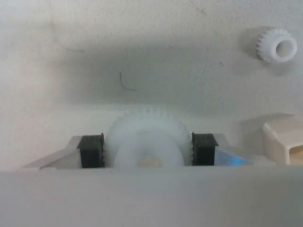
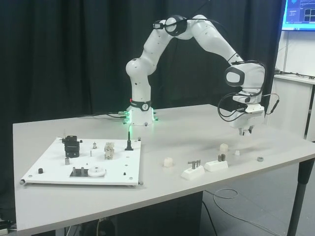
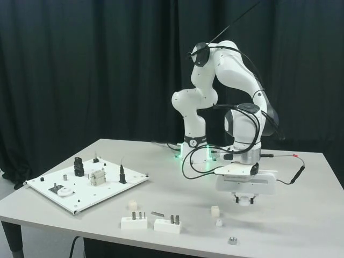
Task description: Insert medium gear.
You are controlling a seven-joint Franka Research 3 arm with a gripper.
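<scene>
End effector (image 1: 147, 150) clamped on the white gear (image 1: 147, 142) by its toothed rim, held above the desk (image 2: 187, 132), light, stiff, a bit slippery, board (image 2: 59, 157) well apart.

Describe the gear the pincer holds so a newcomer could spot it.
Follow the white arm to its pincer, raised above the grey table. Between the black fingertips sits the medium gear, white and toothed, much larger than the small gear lying below.
</scene>
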